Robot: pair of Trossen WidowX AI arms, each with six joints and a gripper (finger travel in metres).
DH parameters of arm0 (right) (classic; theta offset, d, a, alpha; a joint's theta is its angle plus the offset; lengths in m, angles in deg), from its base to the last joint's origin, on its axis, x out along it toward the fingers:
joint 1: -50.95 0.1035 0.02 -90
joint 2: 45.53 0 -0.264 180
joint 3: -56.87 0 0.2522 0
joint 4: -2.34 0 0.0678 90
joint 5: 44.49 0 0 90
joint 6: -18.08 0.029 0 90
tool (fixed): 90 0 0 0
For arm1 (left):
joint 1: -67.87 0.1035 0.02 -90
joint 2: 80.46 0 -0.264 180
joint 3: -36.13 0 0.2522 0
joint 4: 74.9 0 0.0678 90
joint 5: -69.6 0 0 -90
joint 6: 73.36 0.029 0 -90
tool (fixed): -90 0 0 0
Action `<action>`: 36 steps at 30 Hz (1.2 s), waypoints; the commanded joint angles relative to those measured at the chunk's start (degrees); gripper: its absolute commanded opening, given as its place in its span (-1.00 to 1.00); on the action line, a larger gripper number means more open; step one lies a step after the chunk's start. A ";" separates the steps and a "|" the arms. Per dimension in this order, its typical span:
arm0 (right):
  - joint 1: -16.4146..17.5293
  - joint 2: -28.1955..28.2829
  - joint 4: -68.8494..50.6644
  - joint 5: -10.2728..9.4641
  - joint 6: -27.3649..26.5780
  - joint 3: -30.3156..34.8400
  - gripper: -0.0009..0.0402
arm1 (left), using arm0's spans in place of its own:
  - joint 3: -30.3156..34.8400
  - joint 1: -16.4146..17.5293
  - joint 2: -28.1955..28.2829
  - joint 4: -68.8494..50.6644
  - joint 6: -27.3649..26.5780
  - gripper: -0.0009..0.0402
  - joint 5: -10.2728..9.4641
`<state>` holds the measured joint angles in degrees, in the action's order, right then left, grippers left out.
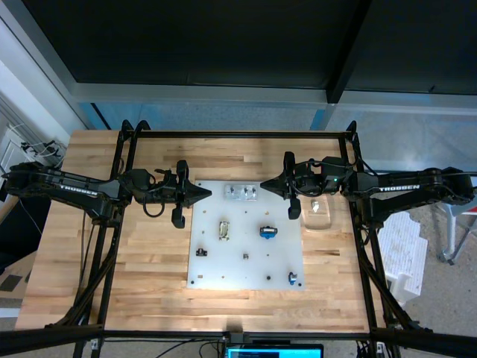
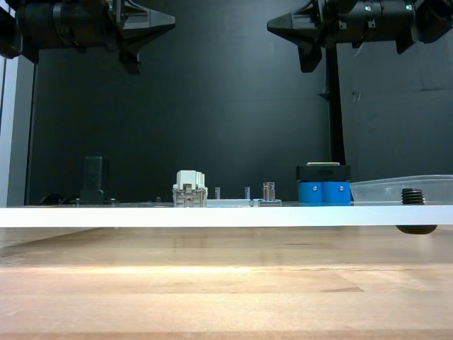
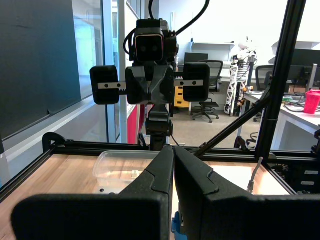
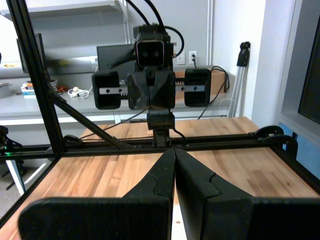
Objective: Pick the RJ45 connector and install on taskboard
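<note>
Small blue jack (image 1: 293, 280) at white rectangular board's (image 1: 223, 268) near right corner, filling unclear; left tool (image 1: 207, 193), right tool (image 1: 265, 185) high above far edge, closed, empty. Likely end stage; next, confirm seating.

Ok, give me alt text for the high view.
Two black arms reach inward above a white board on a wooden table, left gripper and right gripper shut, tips facing near its far edge. A clear tray lies beside the board's right side.
</note>
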<state>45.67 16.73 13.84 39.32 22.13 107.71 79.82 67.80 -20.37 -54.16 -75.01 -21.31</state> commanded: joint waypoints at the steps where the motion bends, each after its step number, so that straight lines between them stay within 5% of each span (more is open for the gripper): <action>1: 0.02 0.09 0.09 0.07 0.02 -0.96 -0.96 | 0.02 0.00 0.02 0.02 0.02 -0.96 0.02; 36: 0.02 0.09 2.47 0.09 0.00 -1.97 -0.96 | 0.02 0.00 0.02 0.02 0.02 -0.96 0.02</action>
<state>45.69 16.80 16.35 39.43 22.11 105.70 79.84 67.80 -20.37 -54.13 -74.99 -21.28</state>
